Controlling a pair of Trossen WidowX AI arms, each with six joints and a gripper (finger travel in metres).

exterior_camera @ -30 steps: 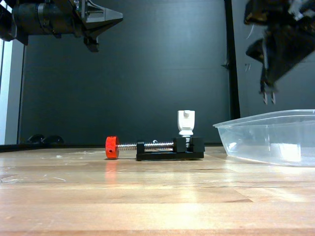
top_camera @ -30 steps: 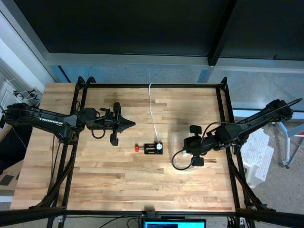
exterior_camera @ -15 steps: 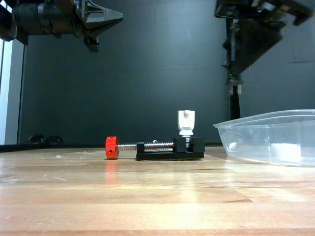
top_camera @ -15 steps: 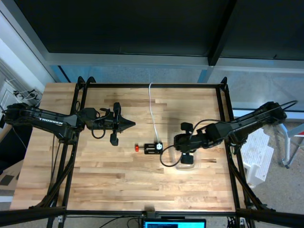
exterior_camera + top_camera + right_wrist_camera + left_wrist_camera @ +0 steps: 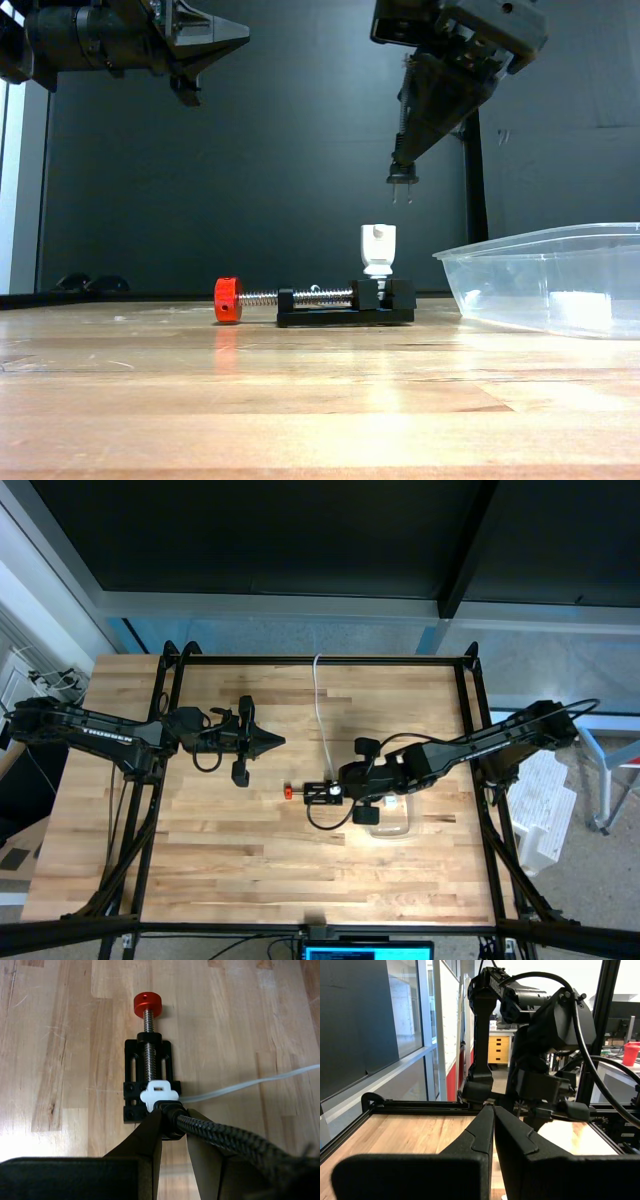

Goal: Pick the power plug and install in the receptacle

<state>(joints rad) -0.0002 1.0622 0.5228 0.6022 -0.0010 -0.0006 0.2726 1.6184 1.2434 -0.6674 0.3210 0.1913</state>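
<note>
The power plug (image 5: 402, 178) is a tiny black body with two prongs pointing down and a black braided cable (image 5: 225, 1137) trailing from it. My right gripper (image 5: 405, 160) is shut on it and holds it in the air, slightly right of and above the receptacle (image 5: 378, 246). The receptacle (image 5: 159, 1094) is a white socket on a black clamp (image 5: 147, 1077) with a red knob (image 5: 147, 1004). From above, my right gripper (image 5: 347, 783) sits just beside the receptacle (image 5: 335, 792). My left gripper (image 5: 275, 742) hovers shut over the table's left half, holding nothing.
A clear plastic tray (image 5: 550, 275) stands right of the clamp, below the right arm (image 5: 470, 748). A white cable (image 5: 322, 715) runs from the receptacle to the table's far edge. A black frame (image 5: 320, 661) borders the table.
My right arm has swung left with the plug, from above the clear tray to just above the receptacle. The left arm has not moved.
</note>
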